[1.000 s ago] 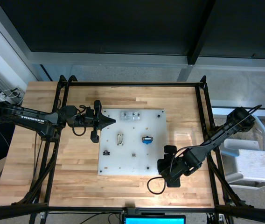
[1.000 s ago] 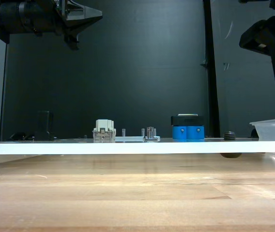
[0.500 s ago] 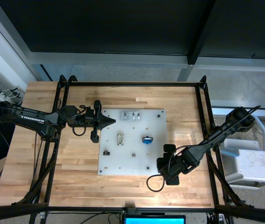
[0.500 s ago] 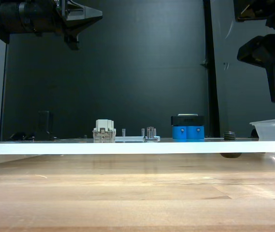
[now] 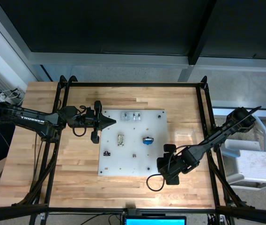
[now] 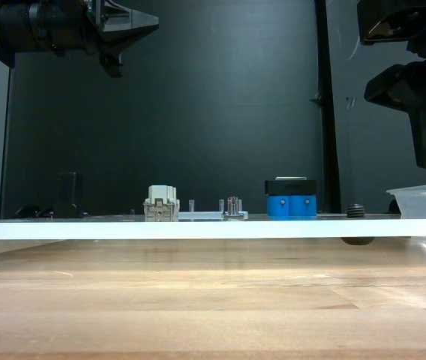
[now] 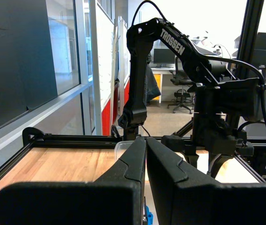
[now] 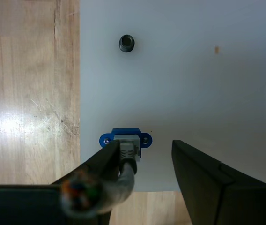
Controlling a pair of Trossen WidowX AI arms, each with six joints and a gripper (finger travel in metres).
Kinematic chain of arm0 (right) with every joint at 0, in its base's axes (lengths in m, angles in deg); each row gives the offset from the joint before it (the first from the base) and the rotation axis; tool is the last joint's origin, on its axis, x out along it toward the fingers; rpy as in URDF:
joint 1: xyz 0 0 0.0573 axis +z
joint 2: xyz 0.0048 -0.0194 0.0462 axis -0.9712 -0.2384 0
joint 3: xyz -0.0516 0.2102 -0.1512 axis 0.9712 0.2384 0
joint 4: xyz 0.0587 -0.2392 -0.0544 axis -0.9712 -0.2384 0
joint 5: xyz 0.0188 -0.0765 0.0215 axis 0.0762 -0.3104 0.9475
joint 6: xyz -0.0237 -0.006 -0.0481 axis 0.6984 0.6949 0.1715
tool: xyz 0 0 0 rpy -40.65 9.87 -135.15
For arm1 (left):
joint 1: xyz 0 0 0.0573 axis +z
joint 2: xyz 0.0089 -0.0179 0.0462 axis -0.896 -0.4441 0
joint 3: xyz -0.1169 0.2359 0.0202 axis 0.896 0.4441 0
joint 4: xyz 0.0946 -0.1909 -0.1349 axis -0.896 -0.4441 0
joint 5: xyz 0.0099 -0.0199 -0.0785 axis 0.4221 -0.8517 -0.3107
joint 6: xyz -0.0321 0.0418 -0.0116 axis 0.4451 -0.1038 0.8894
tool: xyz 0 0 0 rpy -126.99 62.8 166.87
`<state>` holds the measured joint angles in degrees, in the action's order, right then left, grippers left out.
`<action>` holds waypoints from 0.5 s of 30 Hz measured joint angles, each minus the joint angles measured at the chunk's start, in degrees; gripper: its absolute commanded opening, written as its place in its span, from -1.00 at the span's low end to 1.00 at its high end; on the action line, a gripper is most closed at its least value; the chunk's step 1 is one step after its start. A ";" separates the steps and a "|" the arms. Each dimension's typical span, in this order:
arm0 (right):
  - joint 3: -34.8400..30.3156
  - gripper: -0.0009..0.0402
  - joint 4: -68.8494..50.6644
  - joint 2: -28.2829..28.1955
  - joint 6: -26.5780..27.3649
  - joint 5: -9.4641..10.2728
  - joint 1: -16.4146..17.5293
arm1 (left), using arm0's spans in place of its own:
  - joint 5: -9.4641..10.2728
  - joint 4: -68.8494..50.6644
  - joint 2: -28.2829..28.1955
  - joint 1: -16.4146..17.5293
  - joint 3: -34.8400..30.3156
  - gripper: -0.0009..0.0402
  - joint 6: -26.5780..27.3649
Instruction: Remove the rj45 connector and place it in the container
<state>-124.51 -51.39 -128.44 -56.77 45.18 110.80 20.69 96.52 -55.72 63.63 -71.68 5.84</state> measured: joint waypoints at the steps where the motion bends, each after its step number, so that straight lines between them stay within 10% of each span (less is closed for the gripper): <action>1: 0.00 -0.41 0.07 0.00 0.00 0.00 0.02 | 0.00 0.00 0.00 0.00 0.02 -0.95 0.00; 15: -0.02 -0.93 0.33 0.00 0.22 0.44 0.07 | 0.00 0.00 0.00 0.00 0.00 -0.95 0.00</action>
<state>-124.53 -51.06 -128.44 -56.55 45.61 110.86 20.69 96.52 -55.72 63.63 -71.68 5.84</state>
